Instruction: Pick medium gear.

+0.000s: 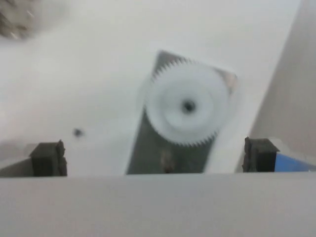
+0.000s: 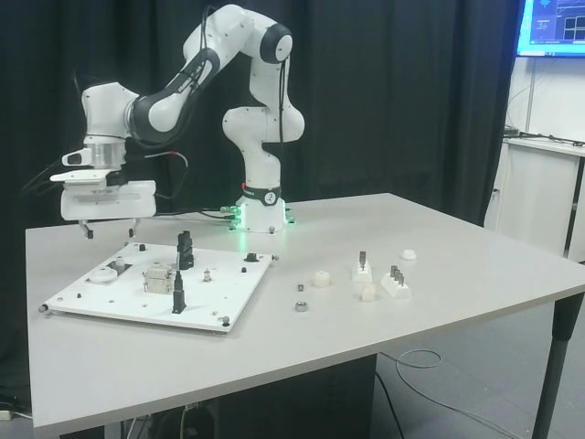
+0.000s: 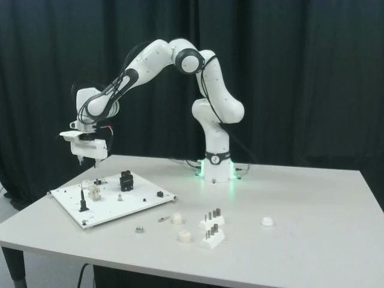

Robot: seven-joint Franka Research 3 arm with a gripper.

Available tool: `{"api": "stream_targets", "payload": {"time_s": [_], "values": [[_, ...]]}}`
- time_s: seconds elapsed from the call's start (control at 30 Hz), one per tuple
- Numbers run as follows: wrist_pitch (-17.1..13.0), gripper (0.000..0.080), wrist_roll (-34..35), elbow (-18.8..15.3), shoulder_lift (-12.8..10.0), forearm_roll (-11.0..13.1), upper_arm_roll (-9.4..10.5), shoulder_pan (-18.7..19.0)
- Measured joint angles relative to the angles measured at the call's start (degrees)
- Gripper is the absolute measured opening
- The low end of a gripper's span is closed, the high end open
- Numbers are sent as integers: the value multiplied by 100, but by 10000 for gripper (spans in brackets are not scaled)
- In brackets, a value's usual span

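Observation:
In the wrist view the medium gear (image 1: 187, 104) is a white toothed wheel with a dark centre hole. It lies flat on a dark plate (image 1: 168, 153) set in the white assembly board (image 1: 89, 89). My gripper (image 1: 153, 157) hangs above it, open, with the black fingertips (image 1: 48, 159) wide apart and nothing between them. In the first room view the gripper (image 2: 111, 230) hovers over the board's far left corner, a short way above the gear (image 2: 106, 273). The second room view shows the gripper (image 3: 90, 162) above the board (image 3: 138, 207).
On the board stand black blocks (image 2: 184, 250), a black post (image 2: 178, 294) and a small grey fixture (image 2: 160, 277). To the right on the grey table (image 2: 457, 238) lie small white parts (image 2: 322, 279), white holders with pegs (image 2: 395, 283) and a nut (image 2: 300, 305). The arm's base (image 2: 258, 206) stands behind.

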State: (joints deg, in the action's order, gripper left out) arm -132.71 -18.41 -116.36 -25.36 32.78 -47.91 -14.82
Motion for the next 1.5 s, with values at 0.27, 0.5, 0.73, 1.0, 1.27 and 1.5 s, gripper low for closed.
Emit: {"api": "stream_targets", "payload": {"time_s": [0.27,0.5,0.73,1.0,1.27,1.5], "values": [[367,800,367,218,167,19,45,327],[717,800,818,338,364,19,53,773],[989,800,1394,393,558,-12,54,1308],[1151,800,2316,435,747,-269,52,1964],[1262,800,3402,445,894,-621,53,2689],[1359,800,4339,437,909,-799,57,3332]]}}
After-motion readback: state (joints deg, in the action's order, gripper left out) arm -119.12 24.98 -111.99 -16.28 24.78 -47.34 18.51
